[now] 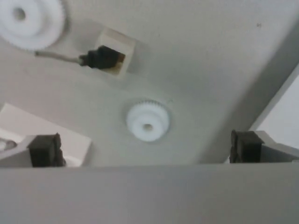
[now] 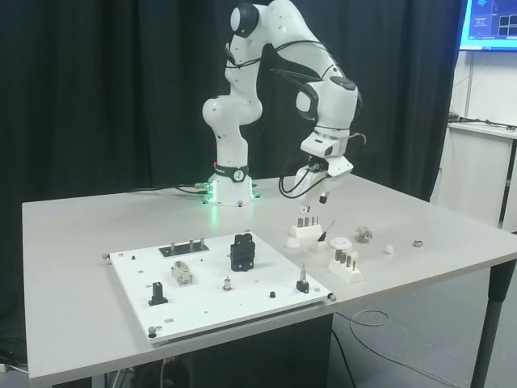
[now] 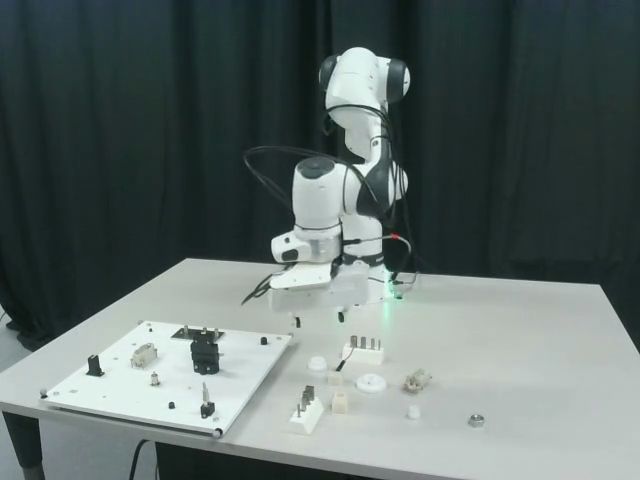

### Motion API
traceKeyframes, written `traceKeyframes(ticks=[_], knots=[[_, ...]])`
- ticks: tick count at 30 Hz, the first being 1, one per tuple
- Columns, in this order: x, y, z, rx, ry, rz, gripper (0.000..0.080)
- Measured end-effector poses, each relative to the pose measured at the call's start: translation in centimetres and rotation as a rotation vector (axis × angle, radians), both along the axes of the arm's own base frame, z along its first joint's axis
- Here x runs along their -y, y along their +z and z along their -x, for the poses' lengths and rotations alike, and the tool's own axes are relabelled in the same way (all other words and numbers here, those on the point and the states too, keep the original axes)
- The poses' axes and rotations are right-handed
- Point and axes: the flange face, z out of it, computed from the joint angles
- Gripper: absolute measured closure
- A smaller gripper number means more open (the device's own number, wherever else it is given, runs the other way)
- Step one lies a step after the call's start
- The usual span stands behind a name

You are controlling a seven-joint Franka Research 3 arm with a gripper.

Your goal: Pick USB.

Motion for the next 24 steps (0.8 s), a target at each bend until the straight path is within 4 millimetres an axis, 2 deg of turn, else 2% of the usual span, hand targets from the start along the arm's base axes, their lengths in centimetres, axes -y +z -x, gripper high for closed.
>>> traceKeyframes(ticks=[13, 24], knots=[[-3.0, -0.3, 0.4, 0.046, -0.097, 0.069, 0.0003], [-4.3, -0.8, 0.2, 0.082, -0.192, 0.121, 0.0003]])
